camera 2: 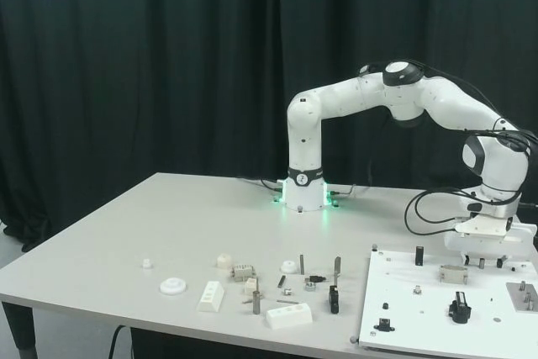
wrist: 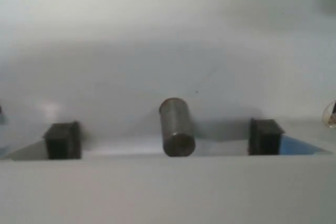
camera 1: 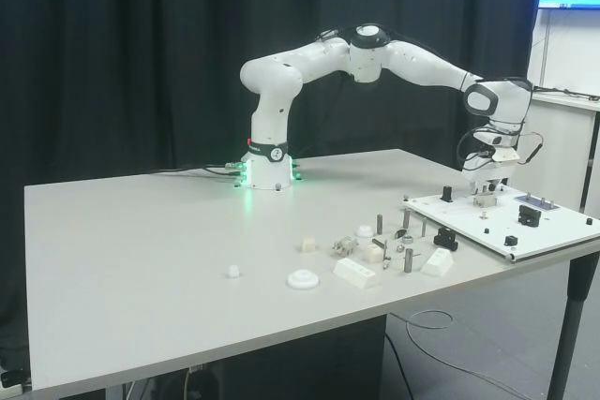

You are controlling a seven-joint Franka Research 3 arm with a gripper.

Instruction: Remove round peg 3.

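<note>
peg (wrist: 176, 127): dull grey metal | board (wrist: 157, 51): matt white, smooth

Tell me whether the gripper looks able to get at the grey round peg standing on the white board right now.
Probably yes. In the wrist view the grey round peg stands upright midway between the two black fingers, with bare white board around it and nothing blocking either side. The gripper hangs low over the board.

Loose white parts — a flat disc (camera 2: 174, 285), a small knob (camera 2: 146, 263), a three-holed block (camera 2: 288, 315) — lie scattered with upright grey pins (camera 2: 255, 302) on the grey table (camera 2: 126, 233), beside the white assembly board (camera 2: 403, 313), before a black curtain (camera 2: 168, 56).
</note>
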